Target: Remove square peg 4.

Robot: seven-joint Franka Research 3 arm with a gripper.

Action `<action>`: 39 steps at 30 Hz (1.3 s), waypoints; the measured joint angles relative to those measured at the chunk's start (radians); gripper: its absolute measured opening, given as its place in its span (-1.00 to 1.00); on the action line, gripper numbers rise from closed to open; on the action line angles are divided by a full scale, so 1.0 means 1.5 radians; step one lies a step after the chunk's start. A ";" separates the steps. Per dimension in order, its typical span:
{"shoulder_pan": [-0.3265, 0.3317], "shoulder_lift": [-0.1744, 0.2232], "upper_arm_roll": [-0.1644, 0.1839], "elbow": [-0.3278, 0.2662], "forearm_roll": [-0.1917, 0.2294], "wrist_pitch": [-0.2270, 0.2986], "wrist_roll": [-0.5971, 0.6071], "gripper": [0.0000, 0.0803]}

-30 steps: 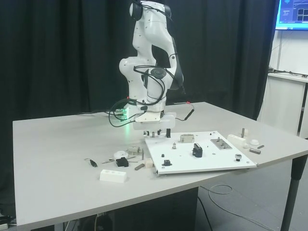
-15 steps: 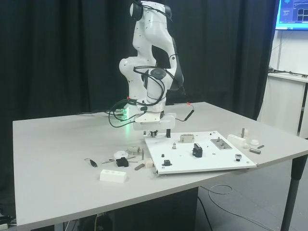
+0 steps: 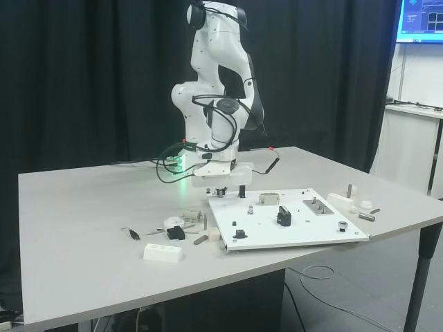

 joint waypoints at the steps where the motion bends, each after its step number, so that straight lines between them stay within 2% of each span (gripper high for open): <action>1: 0.000 0.000 0.000 0.000 0.000 -0.001 0.000 -0.76; 15: -0.001 -0.017 -0.006 0.008 -0.010 -0.029 0.000 -0.76; 30: -0.001 -0.021 -0.008 0.010 -0.012 -0.037 0.004 -0.76; 39: -0.001 -0.036 -0.008 0.016 -0.031 -0.059 0.021 -0.76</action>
